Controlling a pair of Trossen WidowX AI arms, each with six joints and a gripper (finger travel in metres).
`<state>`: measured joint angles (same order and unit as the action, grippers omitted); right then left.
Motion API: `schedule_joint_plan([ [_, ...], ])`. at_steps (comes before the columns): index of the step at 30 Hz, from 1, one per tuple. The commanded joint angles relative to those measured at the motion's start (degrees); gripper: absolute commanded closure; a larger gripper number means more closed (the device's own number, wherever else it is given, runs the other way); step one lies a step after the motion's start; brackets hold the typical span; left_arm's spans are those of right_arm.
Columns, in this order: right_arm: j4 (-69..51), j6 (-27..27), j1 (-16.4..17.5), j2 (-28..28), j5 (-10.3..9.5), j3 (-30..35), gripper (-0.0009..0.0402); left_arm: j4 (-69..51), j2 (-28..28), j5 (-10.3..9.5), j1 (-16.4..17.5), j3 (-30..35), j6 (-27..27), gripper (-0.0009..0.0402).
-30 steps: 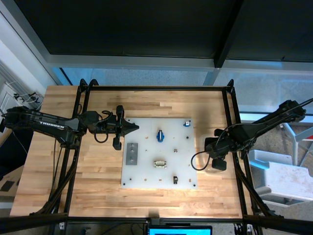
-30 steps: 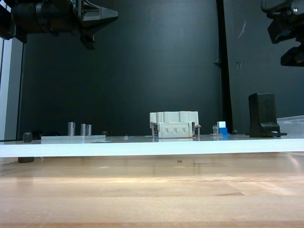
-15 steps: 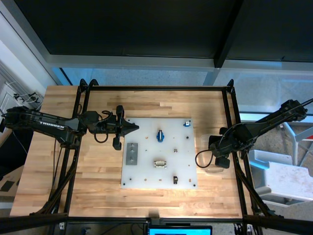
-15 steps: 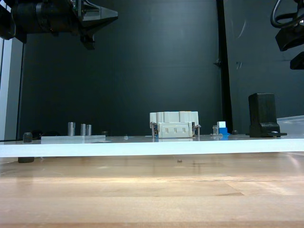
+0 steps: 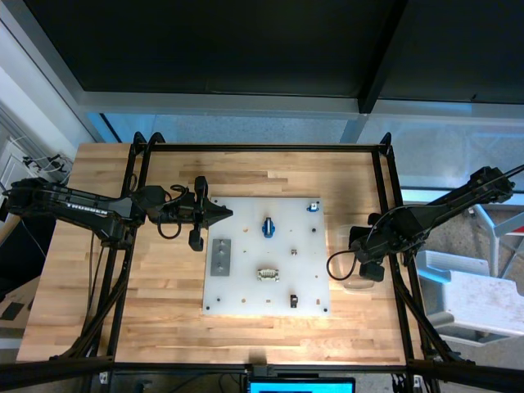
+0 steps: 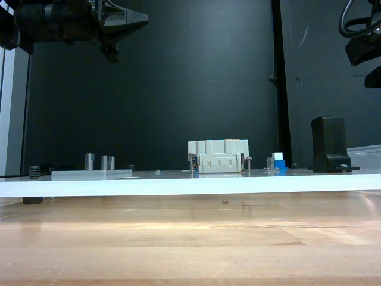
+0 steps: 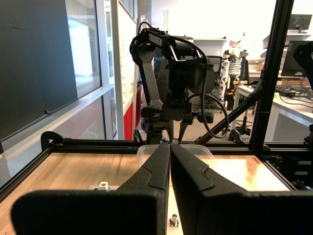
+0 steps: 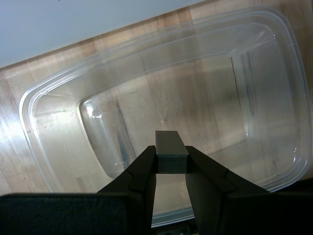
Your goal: Pick the 16mm bar from the taskboard and place it in the container
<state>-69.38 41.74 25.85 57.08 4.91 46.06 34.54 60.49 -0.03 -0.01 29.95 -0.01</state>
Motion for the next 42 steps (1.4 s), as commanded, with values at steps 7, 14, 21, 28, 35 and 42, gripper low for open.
schedule_joint_plan([
  [7, 0.07, 0.00, 0.00, 0.04, -0.44, 0.02, 0.0309, -0.02, 0.00, 0.02, 0.02, 0.00, 0.00, 0.0393],
  [14, 0.11, -0.15, 0.02, 0.04, -0.28, 0.02, 0.0244, 0.00, 0.00, 0.02, 0.02, 0.00, 0.00, 0.0393],
  [21, 0.55, -0.20, 0.02, 0.04, 0.02, 0.02, 0.0198, 0.00, 0.00, 0.02, 0.02, 0.00, 0.00, 0.0393],
  [28, 0.74, -0.15, 0.02, 0.04, 0.02, 0.02, 0.0187, -0.02, 0.00, 0.02, 0.00, 0.00, 0.00, 0.0393],
  [35, 1.07, -0.15, 0.02, 0.04, 0.02, 0.02, 0.0189, 0.00, 0.00, 0.02, 0.00, 0.00, 0.00, 0.0393],
  [42, 1.97, -0.15, 0.02, 0.04, 0.02, 0.02, 0.0189, 0.00, 0.00, 0.02, 0.00, 0.00, 0.00, 0.0393],
])
